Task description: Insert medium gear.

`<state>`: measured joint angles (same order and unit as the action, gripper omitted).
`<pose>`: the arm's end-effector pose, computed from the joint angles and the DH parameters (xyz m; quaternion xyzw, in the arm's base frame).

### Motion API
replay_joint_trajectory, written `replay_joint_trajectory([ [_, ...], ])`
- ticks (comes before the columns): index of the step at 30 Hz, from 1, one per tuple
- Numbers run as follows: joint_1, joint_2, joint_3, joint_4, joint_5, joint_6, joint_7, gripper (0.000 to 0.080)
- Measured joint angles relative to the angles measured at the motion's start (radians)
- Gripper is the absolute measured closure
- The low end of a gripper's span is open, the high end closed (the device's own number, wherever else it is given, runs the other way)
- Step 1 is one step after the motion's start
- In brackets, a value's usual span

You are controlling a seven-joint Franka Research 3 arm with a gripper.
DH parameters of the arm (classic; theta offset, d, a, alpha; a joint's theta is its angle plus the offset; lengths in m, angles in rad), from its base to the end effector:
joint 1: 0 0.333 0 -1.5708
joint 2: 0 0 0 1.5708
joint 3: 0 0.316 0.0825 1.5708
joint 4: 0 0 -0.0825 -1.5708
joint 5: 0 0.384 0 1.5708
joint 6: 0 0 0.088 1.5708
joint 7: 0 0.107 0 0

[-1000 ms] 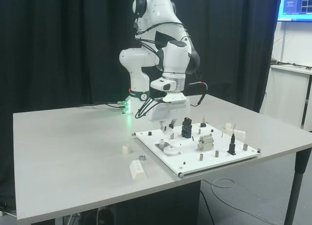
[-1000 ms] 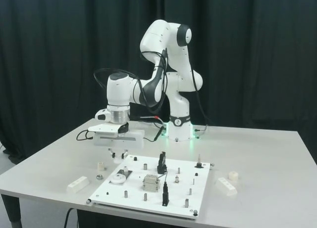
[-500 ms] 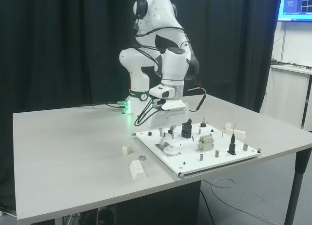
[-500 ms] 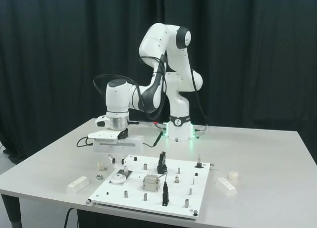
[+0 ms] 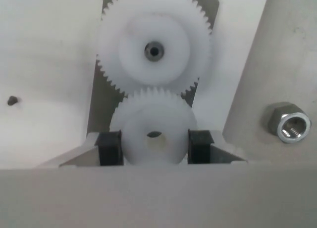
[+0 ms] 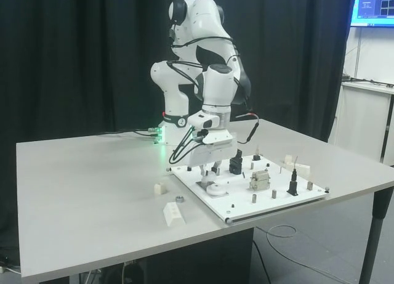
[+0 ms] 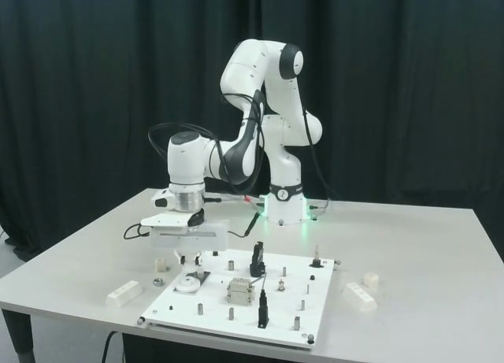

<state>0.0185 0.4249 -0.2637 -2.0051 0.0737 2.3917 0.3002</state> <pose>0.5869 -0.1417 0.2480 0.9580 -0.2852 -0.0100 0.0294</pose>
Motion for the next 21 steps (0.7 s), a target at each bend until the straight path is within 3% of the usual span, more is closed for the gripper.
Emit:
replay_joint_trajectory([
  [21,0.002,-0.001,0.003,-0.037,0.037,0.028,-0.032,0.0520],
])
